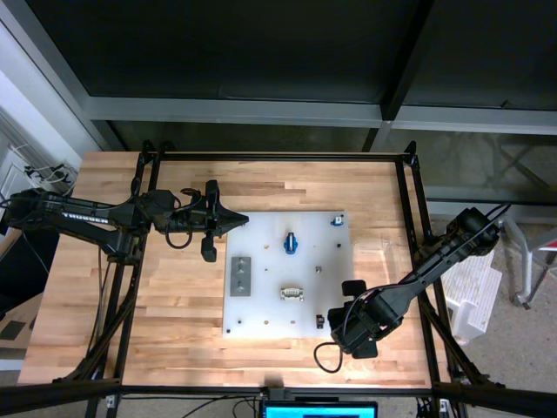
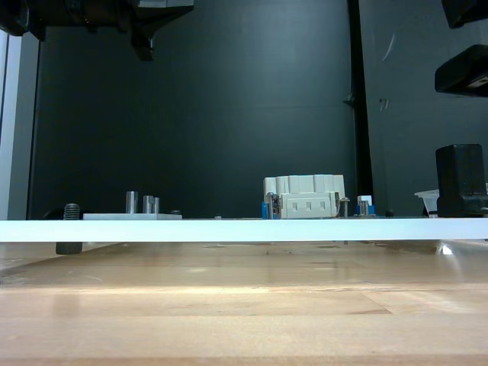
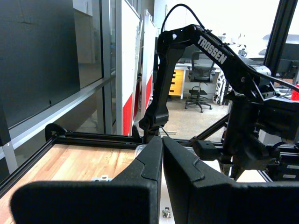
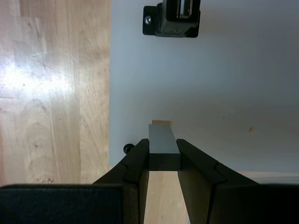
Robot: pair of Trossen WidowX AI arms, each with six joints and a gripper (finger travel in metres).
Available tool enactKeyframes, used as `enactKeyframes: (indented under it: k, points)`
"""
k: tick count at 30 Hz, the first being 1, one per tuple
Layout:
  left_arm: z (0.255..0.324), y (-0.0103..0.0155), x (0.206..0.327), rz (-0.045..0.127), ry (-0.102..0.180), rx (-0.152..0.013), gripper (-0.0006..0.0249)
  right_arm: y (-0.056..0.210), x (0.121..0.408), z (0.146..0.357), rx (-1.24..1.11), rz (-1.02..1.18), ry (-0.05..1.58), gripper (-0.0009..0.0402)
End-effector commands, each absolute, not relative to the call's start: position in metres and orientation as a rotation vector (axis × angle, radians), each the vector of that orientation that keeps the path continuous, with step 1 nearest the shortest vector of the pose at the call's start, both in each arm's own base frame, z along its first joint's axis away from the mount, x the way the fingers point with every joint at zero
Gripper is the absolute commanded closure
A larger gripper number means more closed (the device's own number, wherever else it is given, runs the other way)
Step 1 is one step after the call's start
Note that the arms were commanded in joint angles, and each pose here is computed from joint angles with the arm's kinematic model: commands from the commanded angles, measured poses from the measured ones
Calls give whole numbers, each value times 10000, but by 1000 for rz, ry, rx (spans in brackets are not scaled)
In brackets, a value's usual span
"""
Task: Pick the 16mm bar and install on taskboard
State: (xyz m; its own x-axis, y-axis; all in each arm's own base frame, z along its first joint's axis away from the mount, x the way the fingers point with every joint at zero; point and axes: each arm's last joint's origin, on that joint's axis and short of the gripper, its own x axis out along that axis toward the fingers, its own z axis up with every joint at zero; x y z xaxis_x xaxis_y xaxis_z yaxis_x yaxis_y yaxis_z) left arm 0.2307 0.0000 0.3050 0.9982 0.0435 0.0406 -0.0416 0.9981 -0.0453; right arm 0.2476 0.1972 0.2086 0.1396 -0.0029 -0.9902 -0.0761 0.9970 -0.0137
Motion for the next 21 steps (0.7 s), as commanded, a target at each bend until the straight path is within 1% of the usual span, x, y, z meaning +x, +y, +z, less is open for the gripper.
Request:
enactKeyframes:
  k: [1,21]
  points:
    - [3049,0,2307,43,-41,-44,243,1964,2465,2055,-67,52,1435,385]
    - [3049,1,2307,43,-41,-44,243,1954,2456,2004,-67,52,1434,385]
